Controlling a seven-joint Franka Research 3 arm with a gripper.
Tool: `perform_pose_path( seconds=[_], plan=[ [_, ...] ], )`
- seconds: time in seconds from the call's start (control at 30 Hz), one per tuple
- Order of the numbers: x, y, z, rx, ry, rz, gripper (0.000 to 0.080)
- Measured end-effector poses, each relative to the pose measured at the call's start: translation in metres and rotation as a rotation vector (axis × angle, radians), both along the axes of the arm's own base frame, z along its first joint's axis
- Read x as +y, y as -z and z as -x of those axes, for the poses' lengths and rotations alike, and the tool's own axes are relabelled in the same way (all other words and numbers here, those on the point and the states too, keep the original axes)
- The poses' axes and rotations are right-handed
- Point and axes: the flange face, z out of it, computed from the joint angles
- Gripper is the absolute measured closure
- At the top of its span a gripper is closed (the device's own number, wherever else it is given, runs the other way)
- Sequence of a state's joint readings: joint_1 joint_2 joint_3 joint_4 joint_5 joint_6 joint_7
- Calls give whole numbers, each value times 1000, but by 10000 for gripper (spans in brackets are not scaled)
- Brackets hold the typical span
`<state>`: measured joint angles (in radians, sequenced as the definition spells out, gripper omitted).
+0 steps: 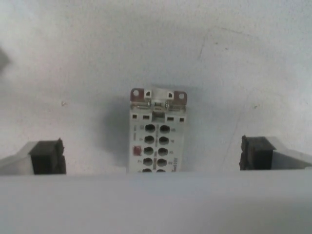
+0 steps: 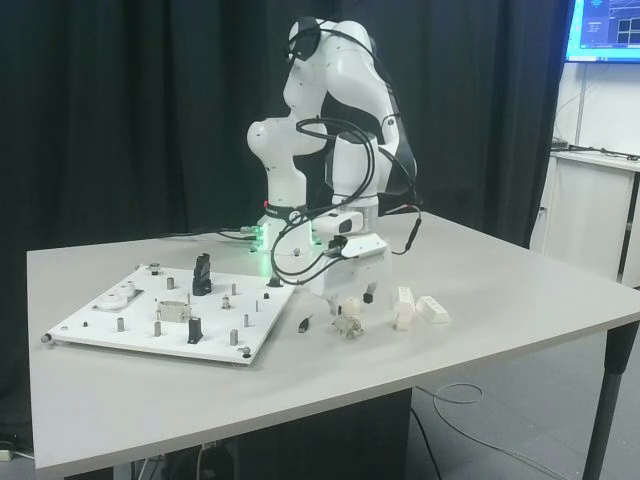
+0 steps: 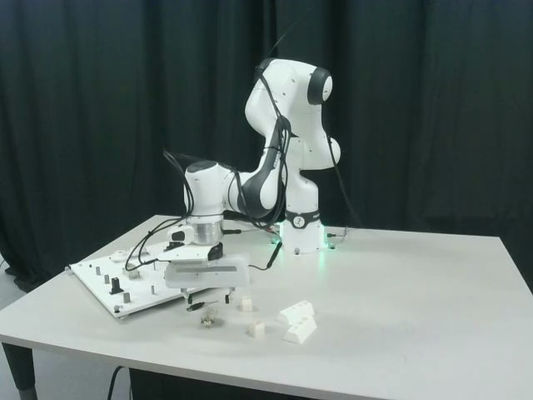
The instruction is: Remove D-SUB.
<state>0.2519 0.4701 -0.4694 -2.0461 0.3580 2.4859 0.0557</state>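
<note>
Wrist view: gripper (image 1: 153,156) open, the two black fingertips (image 1: 48,157) wide apart, nothing held. A white multi-pin connector block (image 1: 157,130) with rows of round sockets and a metal flange lies flat on the grey table (image 1: 97,58), roughly midway between the fingertips and clear of both. It looks more like a heavy-duty insert than a typical D-SUB, so I cannot confirm it is the task's part.

First room view: the gripper (image 2: 350,305) hangs low over the table just off the white assembly board (image 2: 100,325). A small connector (image 2: 347,328) sits on the table directly beneath it; white blocks (image 2: 418,308) lie near.

Second room view: same stance, gripper (image 3: 223,292) above the small part (image 3: 210,317), board (image 3: 92,279) beside.

Judgement: the part appears already off the board. If a grasp is intended, descend straight, keep the block centred, close across its narrow sides, avoid the flange.
</note>
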Motion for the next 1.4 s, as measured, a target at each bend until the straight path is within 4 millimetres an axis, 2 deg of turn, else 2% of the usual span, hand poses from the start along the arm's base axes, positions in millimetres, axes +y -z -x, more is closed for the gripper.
perform_pose_path(
  seconds=[0.93, 1.2, 1.4],
  plan=[
    [-8, -15, -1, -22, 58, 4, 3],
    [-24, -27, 2, -27, 154, 19, 3],
    [-45, -37, 11, -1, 209, 32, 3]
  ],
)
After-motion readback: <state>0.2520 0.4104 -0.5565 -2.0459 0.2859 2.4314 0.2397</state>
